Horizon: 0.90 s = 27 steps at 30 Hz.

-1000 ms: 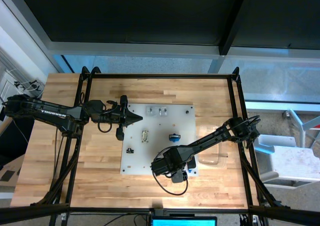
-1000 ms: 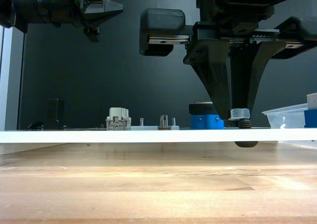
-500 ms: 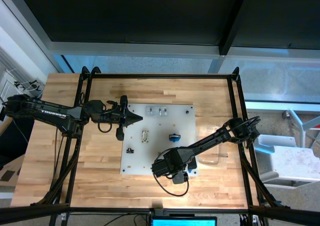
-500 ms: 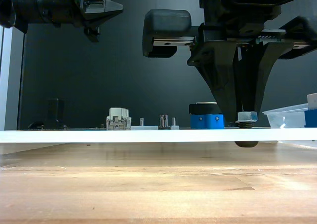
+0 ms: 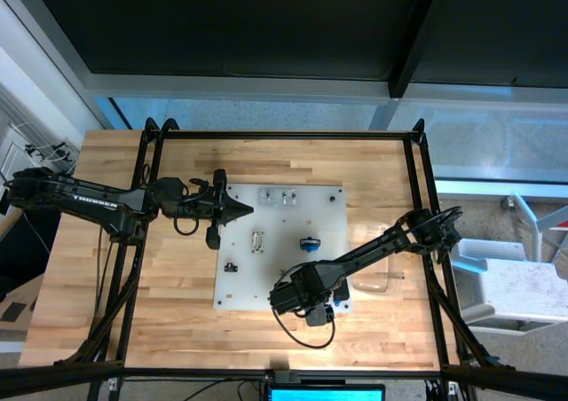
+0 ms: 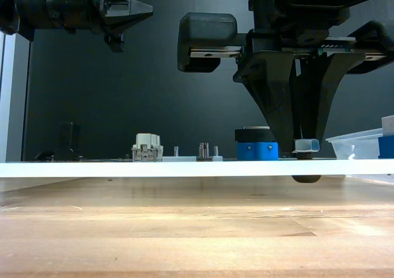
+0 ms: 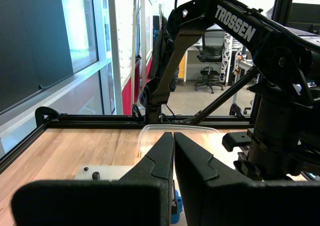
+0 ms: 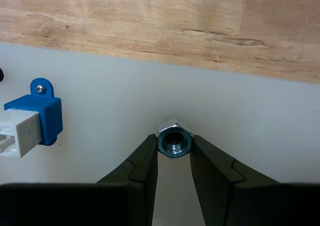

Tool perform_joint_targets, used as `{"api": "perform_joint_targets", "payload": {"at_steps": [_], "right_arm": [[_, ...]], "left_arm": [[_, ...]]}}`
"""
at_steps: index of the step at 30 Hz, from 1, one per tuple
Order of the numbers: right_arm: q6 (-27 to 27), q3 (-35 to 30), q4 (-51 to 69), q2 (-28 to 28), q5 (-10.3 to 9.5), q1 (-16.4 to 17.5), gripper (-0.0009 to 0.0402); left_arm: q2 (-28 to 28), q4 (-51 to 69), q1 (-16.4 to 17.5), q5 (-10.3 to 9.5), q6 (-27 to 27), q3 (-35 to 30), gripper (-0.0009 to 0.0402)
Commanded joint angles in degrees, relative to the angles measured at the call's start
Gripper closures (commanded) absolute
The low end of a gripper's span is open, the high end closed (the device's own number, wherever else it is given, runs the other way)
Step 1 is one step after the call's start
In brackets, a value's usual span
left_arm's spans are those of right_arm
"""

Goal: Pick the M12 fastener and fasten on the M12 threads

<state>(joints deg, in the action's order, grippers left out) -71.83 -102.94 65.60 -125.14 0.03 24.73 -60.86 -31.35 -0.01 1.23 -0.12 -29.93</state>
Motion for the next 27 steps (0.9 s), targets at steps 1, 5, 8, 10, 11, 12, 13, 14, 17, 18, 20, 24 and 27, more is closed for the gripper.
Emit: {"api": "perform_joint_targets", "payload": {"at_steps": [1, 5, 8, 10, 11, 12, 13, 14, 17, 18, 20, 24, 27], "right_arm": [[2.38, 0.04, 0.07, 0.00, -0.07, 0.04, 0.0373], [4.09, 0.04, -0.02, 0.00, -0.07, 0.07, 0.0373], [6.14, 0.07, -0.02, 0.00, -0.07, 0.07, 0.0373], [9.09, 0.07, -0.04, 0.00, -0.09, 0.04, 0.0373], [10.82, 0.07, -0.11, 0.00, -0.07, 0.04, 0.0373], [12.63, 0.07, -0.11, 0.00, -0.09, 0.02, 0.0373], [14.29, 0.07, -0.13, 0.00, -0.09, 0.02, 0.0373], [15.96, 0.07, -0.11, 0.00, -0.07, 0.02, 0.0373], [20.33, 0.07, -0.11, 0.00, -0.09, 0.02, 0.0373], [21.38, 0.07, -0.09, 0.00, -0.09, 0.02, 0.0373], [24.48, 0.07, -0.11, 0.00, -0.09, 0.02, 0.0373], [32.70, 0.07, -0.11, 0.00, -0.09, 0.00, 0.0373], [39.43, 0.07, -0.09, 0.00, -0.09, 0.00, 0.0373]], "left_arm": [[0.00, 0.00, 0.00, 0.02, 0.02, -0.02, 0.0393], [0.00, 0.00, 0.02, 0.02, 0.02, -0.02, 0.0393], [0.00, 0.00, 0.02, 0.02, 0.02, -0.02, 0.0393], [0.00, 0.00, 0.00, 0.02, 0.02, -0.02, 0.0393], [0.00, 0.00, 0.00, 0.02, 0.02, -0.02, 0.0393], [0.00, 0.00, 0.02, 0.02, 0.02, -0.02, 0.0393], [0.00, 0.00, 0.00, 0.02, 0.02, -0.02, 0.0393], [0.00, 0.00, 0.00, 0.02, 0.02, -0.02, 0.0393], [0.00, 0.00, 0.00, 0.02, 0.02, -0.02, 0.0393], [0.00, 0.00, 0.00, 0.02, 0.02, -0.02, 0.0393], [0.00, 0.00, 0.00, 0.02, 0.02, -0.02, 0.0393], [0.00, 0.00, 0.00, 0.02, 0.02, -0.02, 0.0393], [0.00, 0.00, 0.02, 0.02, 0.02, -0.02, 0.0393]]}}
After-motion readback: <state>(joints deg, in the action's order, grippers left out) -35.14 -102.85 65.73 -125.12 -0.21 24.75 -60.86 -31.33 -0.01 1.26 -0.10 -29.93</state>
